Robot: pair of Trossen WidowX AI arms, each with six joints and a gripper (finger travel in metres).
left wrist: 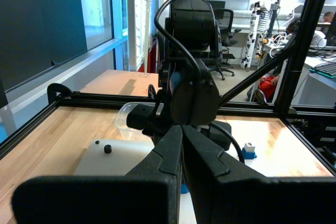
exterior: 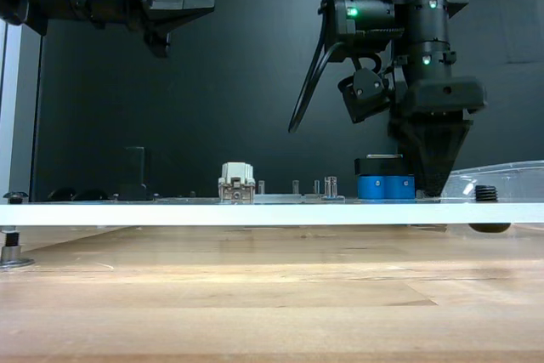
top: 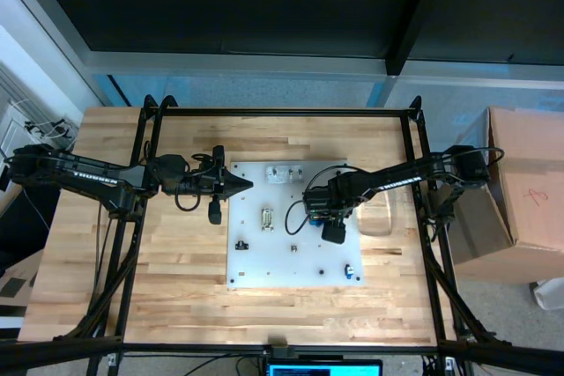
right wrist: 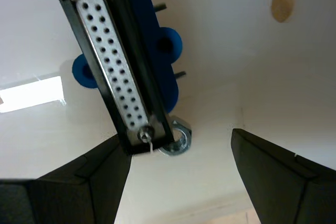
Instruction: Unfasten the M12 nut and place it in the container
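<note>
The small silver nut lies free on the white board, touching the end of a grey D-sub connector on a blue base. My right gripper hangs just above it, open, one finger on each side and neither touching it. In the low view the black ribbed stud stands bare, well right of my right gripper. The nut is clear of its stud and outside the clear container. My left gripper hovers shut and holding nothing over the board's left edge, high above it.
The blue connector block sits just left of the right gripper's tip. A beige connector and short silver posts stand mid-board. The black frame rails ring the table, and a cardboard box sits at the right.
</note>
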